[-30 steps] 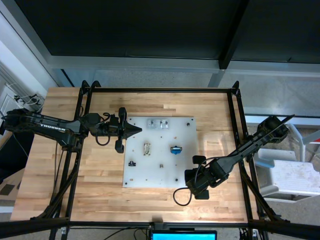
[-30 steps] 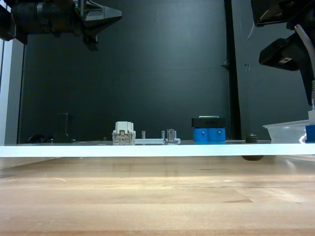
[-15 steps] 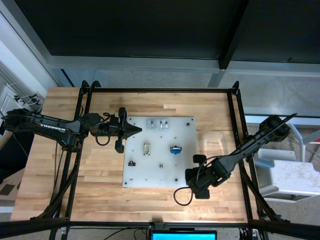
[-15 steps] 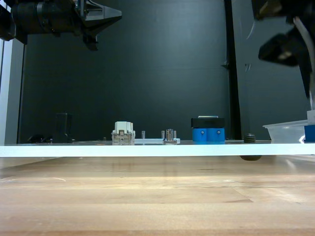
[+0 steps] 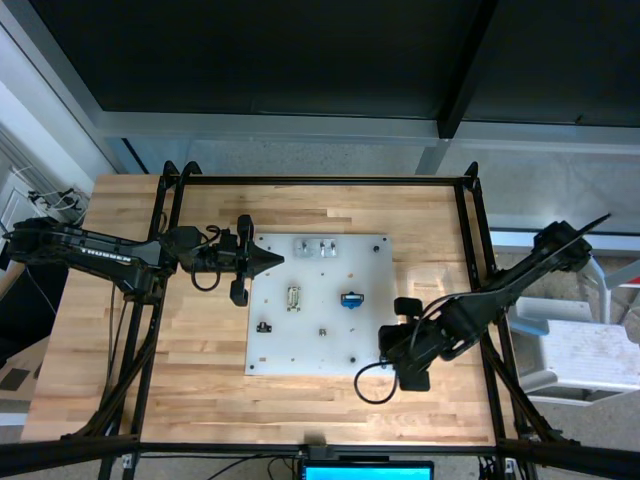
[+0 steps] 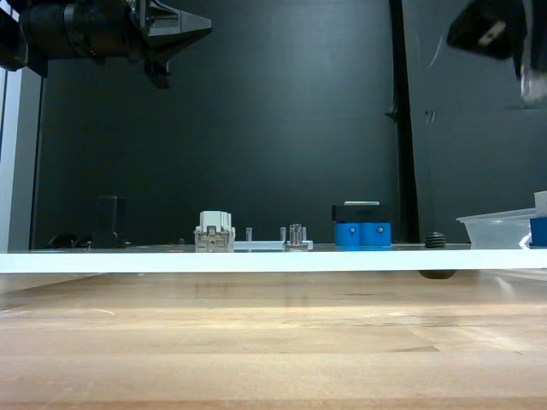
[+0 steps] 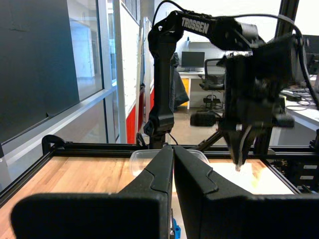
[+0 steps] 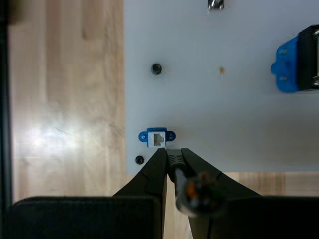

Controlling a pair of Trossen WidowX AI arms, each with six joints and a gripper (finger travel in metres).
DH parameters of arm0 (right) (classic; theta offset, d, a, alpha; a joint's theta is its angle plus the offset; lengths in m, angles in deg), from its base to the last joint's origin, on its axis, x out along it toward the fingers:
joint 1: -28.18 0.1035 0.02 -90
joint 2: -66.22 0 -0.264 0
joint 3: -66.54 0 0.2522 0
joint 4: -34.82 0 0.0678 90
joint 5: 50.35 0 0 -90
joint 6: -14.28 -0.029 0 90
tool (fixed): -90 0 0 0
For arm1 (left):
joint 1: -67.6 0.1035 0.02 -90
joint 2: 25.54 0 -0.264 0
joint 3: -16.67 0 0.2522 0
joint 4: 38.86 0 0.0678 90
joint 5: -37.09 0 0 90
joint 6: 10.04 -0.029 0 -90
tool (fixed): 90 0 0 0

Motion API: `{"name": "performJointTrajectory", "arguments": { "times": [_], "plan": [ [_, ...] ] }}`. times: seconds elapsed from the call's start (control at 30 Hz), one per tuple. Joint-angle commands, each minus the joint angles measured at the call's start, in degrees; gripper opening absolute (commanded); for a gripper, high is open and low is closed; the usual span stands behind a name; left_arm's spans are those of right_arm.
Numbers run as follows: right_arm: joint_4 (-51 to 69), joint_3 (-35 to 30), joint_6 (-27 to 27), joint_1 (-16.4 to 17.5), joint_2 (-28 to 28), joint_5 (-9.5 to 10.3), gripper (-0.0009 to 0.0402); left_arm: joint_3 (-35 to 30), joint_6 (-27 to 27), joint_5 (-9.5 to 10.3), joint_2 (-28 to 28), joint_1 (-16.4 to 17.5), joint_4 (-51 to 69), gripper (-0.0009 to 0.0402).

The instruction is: Remove the rj45 connector and place it in the container

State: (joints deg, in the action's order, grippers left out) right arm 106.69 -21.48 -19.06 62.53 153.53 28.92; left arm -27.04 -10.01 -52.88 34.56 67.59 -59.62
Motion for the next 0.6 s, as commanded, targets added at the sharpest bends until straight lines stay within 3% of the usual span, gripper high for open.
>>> {"name": "performJointTrajectory", "arguments": {
  "times": [0.03,0.43,0.6],
  "plan": [
    [1.73,-0.83,-0.07,-0.04,-1.42,0.22,0.0,0.0,-0.02,0.0,0.0,0.02,-0.02,0.0001],
    [2.05,-0.87,-0.22,-0.37,-2.05,0.22,0.0,0.0,-0.04,0.0,0.0,0.0,-0.02,0.0001],
    [2.1,0.33,0.02,-2.38,-3.34,0.24,0.0,0.0,-0.02,0.0,0.0,0.02,0.0,0.0001]
  ]
}}
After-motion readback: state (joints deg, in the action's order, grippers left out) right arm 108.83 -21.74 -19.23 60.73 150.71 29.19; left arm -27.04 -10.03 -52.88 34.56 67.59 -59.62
